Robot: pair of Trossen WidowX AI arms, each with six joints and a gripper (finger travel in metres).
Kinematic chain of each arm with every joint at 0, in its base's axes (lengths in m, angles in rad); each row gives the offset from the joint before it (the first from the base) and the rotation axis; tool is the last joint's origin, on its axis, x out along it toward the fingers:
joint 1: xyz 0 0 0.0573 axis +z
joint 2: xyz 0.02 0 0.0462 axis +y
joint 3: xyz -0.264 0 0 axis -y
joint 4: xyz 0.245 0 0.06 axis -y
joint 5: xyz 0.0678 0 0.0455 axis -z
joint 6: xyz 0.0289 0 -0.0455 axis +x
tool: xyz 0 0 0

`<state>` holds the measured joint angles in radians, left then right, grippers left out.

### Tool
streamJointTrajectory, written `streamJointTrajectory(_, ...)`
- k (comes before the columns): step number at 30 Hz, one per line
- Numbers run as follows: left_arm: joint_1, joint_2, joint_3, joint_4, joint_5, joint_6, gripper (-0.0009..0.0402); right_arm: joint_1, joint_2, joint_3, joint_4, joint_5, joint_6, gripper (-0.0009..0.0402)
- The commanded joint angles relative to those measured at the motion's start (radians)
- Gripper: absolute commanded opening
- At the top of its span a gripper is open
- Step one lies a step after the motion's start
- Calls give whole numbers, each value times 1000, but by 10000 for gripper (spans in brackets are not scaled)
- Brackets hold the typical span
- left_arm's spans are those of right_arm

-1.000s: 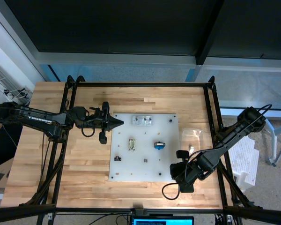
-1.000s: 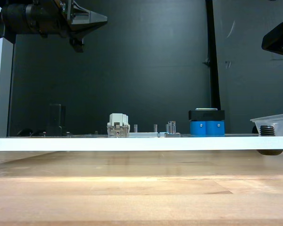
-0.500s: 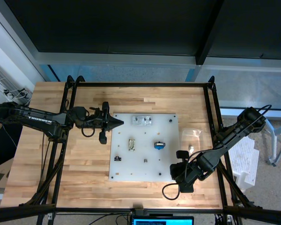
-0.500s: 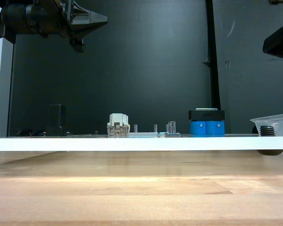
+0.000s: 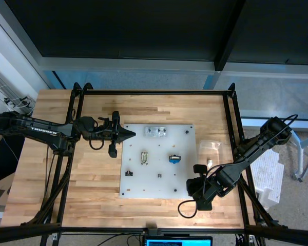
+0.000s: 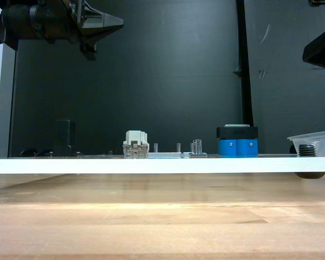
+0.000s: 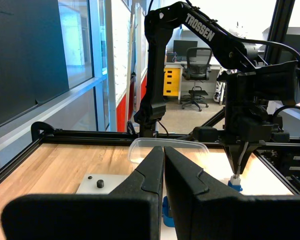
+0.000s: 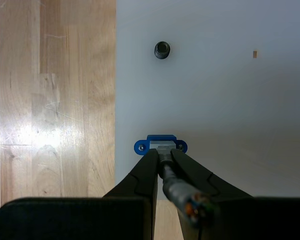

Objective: Pick the RJ45 connector and install on taskboard

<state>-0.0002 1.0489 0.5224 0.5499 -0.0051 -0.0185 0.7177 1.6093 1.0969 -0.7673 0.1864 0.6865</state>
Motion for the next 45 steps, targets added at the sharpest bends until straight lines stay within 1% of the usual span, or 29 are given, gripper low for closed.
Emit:
streamJointTrajectory(1, 0, 0, 0, 0, 0, 0, 0, 0, 0, -2, -5, -3, 1, 19)
streamJointTrajectory(9, 0, 0, 0, 0, 0, 0, 0, 0, -12, 0, -5, -2, 1, 60)
streamJointTrajectory(10, 0, 0, 0, 0, 0, 0, 0, 0, -13, 0, -5, 5, 1, 65)
streamJointTrajectory(17, 0, 0, 0, 0, 0, 0, 0, 0, -34, 3, -6, 5, -4, 98)
streamJointTrajectory(23, 0, 0, 0, 0, 0, 0, 0, 0, -69, 3, -37, 4, -6, 132)
streamJointTrajectory(29, 0, 0, 0, 0, 0, 0, 0, 0, -126, 3, -53, 4, -10, 174)
streamJointTrajectory(32, 0, 0, 0, 0, 0, 0, 0, 0, -154, 3, -61, -5, -11, 189)
streamJointTrajectory(38, 0, 0, 0, 0, 0, 0, 0, 0, -190, 3, -86, -5, -10, 200)
streamJointTrajectory(45, 0, 0, 0, 0, 0, 0, 0, 0, -194, 3, -96, -5, -11, 200)
